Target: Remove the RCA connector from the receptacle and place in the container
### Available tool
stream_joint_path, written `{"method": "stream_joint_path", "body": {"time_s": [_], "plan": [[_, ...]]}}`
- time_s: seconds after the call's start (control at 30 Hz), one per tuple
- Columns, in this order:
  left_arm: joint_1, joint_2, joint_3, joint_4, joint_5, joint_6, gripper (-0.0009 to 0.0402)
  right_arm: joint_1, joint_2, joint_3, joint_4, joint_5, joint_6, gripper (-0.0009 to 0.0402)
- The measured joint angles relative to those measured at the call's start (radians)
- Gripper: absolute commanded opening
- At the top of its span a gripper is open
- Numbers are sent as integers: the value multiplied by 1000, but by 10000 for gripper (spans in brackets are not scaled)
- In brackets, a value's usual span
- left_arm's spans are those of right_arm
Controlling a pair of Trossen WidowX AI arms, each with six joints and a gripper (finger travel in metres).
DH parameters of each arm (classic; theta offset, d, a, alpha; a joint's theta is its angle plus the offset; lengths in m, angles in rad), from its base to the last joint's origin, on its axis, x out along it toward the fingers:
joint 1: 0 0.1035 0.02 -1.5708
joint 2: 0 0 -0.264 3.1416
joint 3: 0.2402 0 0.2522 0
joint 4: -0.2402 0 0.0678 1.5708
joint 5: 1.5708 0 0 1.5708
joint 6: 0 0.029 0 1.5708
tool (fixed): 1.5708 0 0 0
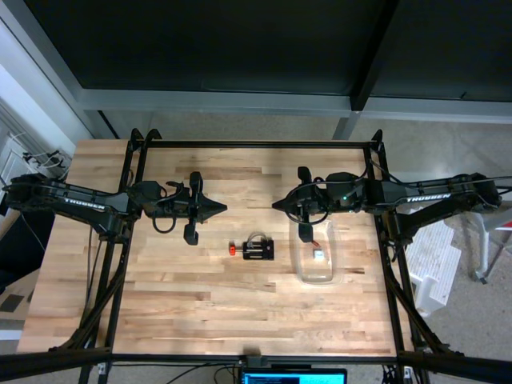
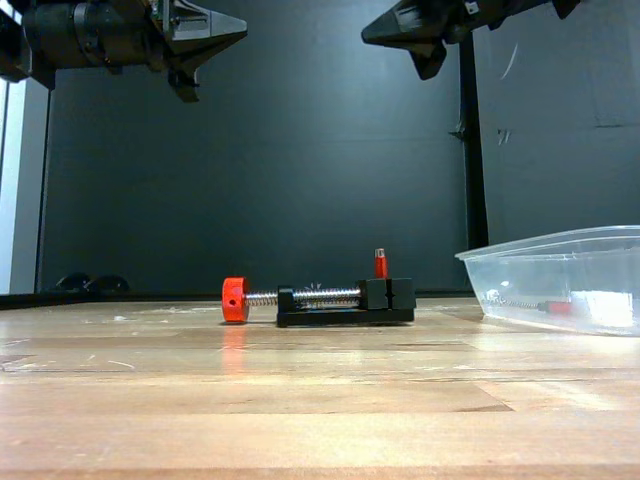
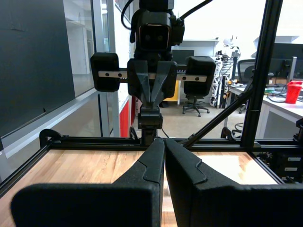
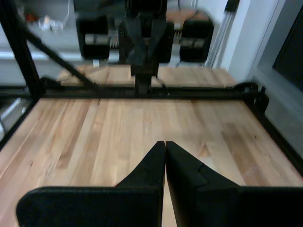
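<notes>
Both shut & empty, hovering high: left pincer, right pincer. RCA connector looks upright in receptacle mid-surface, container near its right. I'd open the right pincer wide, come straight down over the connector, then pull vertically w/o twisting.

table: pale wood planks, black frame round it | wall: dark panels behind | floor: grey past far edge | monitor: lit, at near edge | beyond: office chair, desk with red cup, glass partition, bright light
</notes>
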Motion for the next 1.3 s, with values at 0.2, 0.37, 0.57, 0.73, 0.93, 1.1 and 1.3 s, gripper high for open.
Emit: {"method": "stream_joint_path", "body": {"time_s": [0.2,0.37,0.57,0.73,0.93,1.1,1.3], "plan": [[0,0,0,0,0,0,0,0,-1,-70,212,-6,0,0],[0,0,0,0,0,0,0,-10,-1,-135,346,-42,10,0],[0,0,0,0,0,0,0,-24,0,-196,430,-50,26,0],[0,0,0,0,0,0,0,-35,0,-241,500,-59,46,0],[0,0,0,0,0,0,0,-36,0,-259,519,-58,55,0],[0,0,0,0,0,0,0,-36,0,-261,520,-59,48,0],[0,0,0,0,0,0,0,-36,0,-262,520,-77,48,0]]}}
